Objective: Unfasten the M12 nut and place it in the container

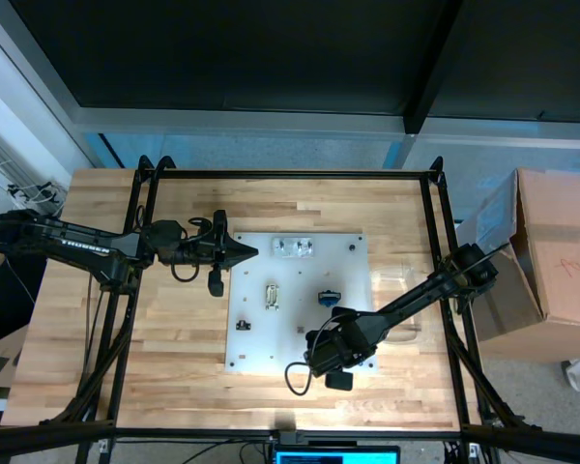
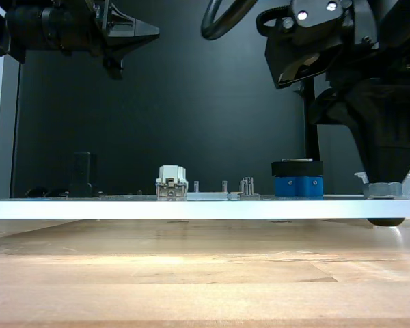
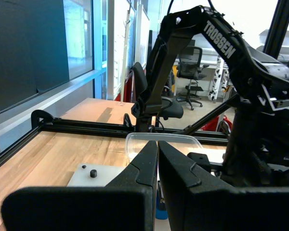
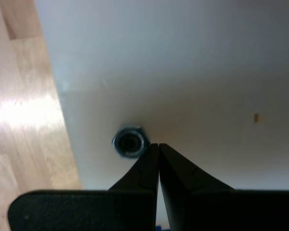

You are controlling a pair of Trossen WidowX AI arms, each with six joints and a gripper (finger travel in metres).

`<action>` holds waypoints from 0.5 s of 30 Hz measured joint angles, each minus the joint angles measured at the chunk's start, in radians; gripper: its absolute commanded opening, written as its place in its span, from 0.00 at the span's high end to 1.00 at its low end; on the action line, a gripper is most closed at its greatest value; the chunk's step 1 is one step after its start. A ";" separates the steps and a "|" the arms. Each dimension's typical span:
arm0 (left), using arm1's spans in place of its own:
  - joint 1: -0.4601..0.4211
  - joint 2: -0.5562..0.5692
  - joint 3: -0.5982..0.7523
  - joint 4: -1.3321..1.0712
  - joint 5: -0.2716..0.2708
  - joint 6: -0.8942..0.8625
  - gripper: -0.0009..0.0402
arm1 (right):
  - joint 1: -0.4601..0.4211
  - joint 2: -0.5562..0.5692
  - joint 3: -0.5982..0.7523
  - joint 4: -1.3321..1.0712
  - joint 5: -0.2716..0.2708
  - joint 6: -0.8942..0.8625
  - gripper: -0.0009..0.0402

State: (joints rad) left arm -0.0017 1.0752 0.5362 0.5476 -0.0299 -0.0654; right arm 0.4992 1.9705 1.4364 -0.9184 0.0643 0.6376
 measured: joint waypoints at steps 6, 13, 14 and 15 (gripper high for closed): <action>0.000 0.000 0.000 0.000 0.000 0.000 0.98 | 0.000 0.000 0.000 -0.010 -0.001 0.002 0.98; 0.000 0.000 0.000 0.000 0.000 0.000 0.98 | 0.000 -0.025 0.000 -0.028 -0.006 0.013 0.98; 0.000 0.000 0.000 0.000 0.000 0.000 0.98 | 0.000 -0.036 0.005 -0.040 -0.008 0.023 0.98; 0.000 0.000 0.000 0.000 0.000 0.000 0.98 | 0.000 -0.046 0.013 -0.051 -0.009 0.042 0.98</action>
